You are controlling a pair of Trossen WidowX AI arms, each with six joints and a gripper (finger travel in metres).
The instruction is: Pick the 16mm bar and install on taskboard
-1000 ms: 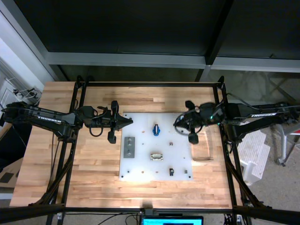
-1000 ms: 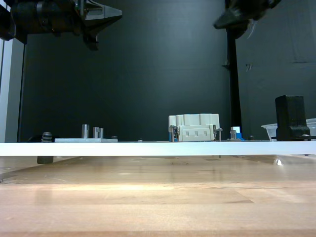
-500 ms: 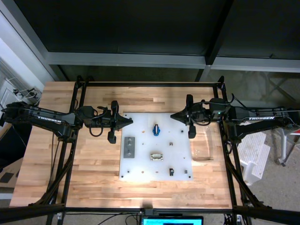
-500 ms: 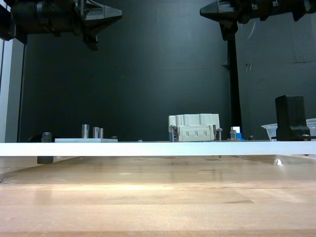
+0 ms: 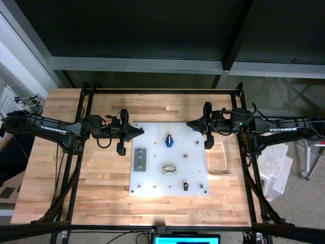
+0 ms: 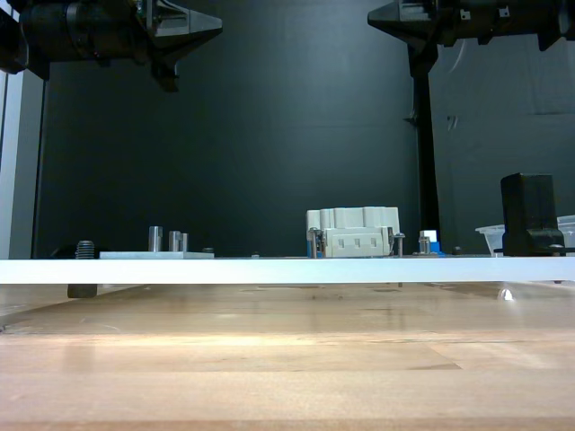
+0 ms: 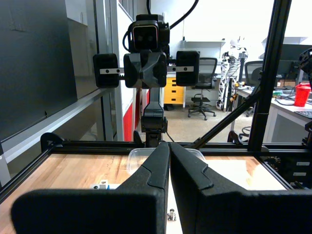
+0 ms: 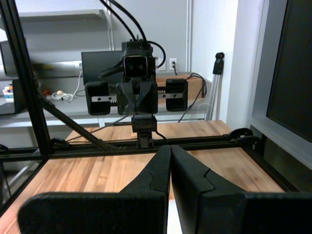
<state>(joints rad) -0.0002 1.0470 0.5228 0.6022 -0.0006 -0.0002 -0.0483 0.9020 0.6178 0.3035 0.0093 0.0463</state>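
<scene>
Trouble: I can't spot the 16mm bar. Left gripper (image 5: 139, 130) centre-left, right gripper (image 5: 189, 124) centre-right, both pinched closed, empty, high over the taskboard (image 5: 152, 179).

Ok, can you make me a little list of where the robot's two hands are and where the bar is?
left gripper: shut, empty, raised above the left side of the taskboard
right gripper: shut, empty, raised above the taskboard, right side
16mm bar: not in either gripper; cannot tell where it lies
taskboard: white, flat on the wooden table
</scene>
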